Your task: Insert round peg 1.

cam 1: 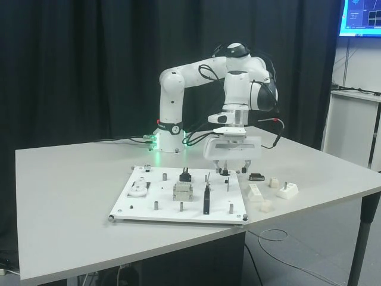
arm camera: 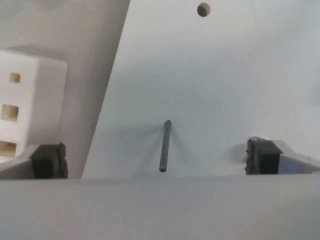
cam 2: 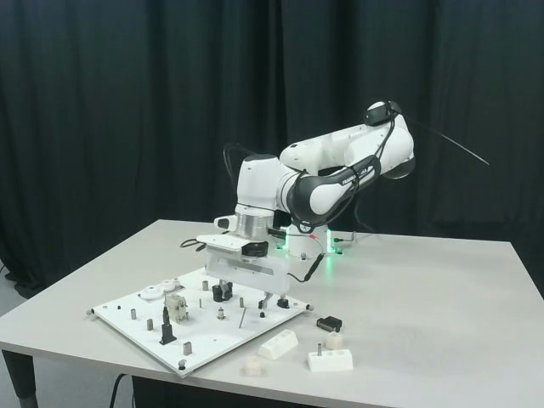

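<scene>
Round peg 1 [arm camera: 165, 146] is a thin, dark grey rod of even width, standing upright from the white board [arm camera: 200, 75] with nothing touching it. In the second room view the peg [cam 2: 242, 317] stands near the board's edge [cam 2: 127, 327], on the side nearest the white blocks [cam 2: 278, 343] on the grey table [cam 2: 442, 306]. The gripper [arm camera: 156, 159] hovers above the board with the peg between its jaws, which are released and spread wide, both black pads [arm camera: 261, 156] well apart from the rod. A round hole [arm camera: 203, 9] shows in the board beyond the peg.
</scene>
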Controlling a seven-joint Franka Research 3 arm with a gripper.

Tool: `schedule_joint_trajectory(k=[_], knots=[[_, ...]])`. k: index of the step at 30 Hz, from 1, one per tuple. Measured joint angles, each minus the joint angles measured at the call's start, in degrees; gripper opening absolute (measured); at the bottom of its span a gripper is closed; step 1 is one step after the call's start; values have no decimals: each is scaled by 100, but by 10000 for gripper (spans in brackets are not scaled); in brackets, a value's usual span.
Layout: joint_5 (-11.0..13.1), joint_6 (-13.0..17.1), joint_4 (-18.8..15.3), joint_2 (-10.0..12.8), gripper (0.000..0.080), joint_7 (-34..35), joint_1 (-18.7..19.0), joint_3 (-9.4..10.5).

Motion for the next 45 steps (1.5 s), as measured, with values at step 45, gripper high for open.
schedule_joint_trajectory(k=[45], knots=[[-405, 16, -181, 0, 800, 0, 99, -79]])
